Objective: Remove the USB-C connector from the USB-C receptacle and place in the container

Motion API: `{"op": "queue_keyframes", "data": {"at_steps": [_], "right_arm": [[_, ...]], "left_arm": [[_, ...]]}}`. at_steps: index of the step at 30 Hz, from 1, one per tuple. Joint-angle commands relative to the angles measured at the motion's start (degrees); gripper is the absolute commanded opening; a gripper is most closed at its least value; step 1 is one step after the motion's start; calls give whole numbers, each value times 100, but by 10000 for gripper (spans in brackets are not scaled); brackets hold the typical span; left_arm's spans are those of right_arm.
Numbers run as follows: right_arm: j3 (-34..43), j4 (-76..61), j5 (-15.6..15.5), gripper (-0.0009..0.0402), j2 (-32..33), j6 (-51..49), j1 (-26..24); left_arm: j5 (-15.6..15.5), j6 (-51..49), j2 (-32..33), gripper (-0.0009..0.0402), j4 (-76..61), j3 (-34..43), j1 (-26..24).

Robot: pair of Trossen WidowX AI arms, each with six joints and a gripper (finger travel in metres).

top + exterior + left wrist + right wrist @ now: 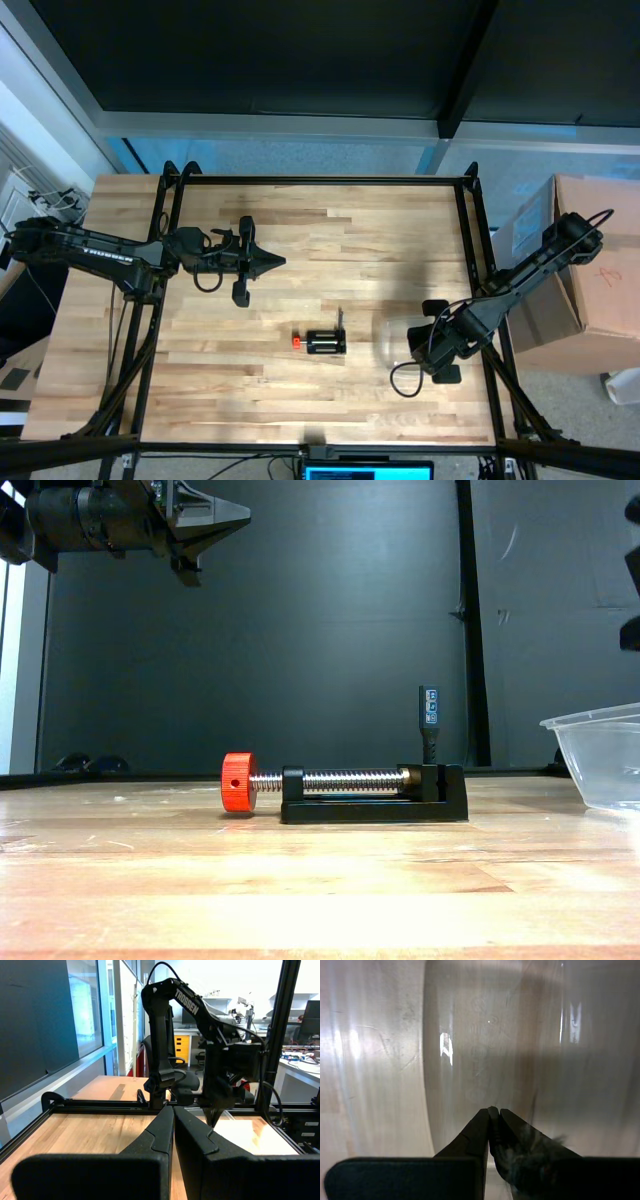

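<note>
Since the USB-C connector sits plugged in at the vise, we see from above the left gripper well away, the right gripper near the vise, over the container. Level view: upright, so we pull straight up. Wrist views: both grippers closed, empty; open first.

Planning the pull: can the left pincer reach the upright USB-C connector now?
Likely yes: the USB-C connector stands seated in the vise, nothing above it. The left pincer hovers high to its left, shut; the right pincer, shut, hangs over the container, aside.
</note>
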Motion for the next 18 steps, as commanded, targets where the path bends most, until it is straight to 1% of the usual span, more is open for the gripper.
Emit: {"op": "queue_keyframes", "data": {"at_steps": [1,7,11,14,18], "right_arm": [[-74,4,0,94,9,87,9],[-72,7,17,195,-114,87,7],[-72,4,26,244,-286,83,2],[-7,-63,79,264,-420,92,-11],[203,-264,409,263,-579,52,-74]], "left_arm": [[2,0,0,0,2,0,0],[2,0,0,0,2,0,2],[2,0,0,0,2,0,0],[2,0,0,0,2,0,0],[2,0,0,0,2,0,0]]}}
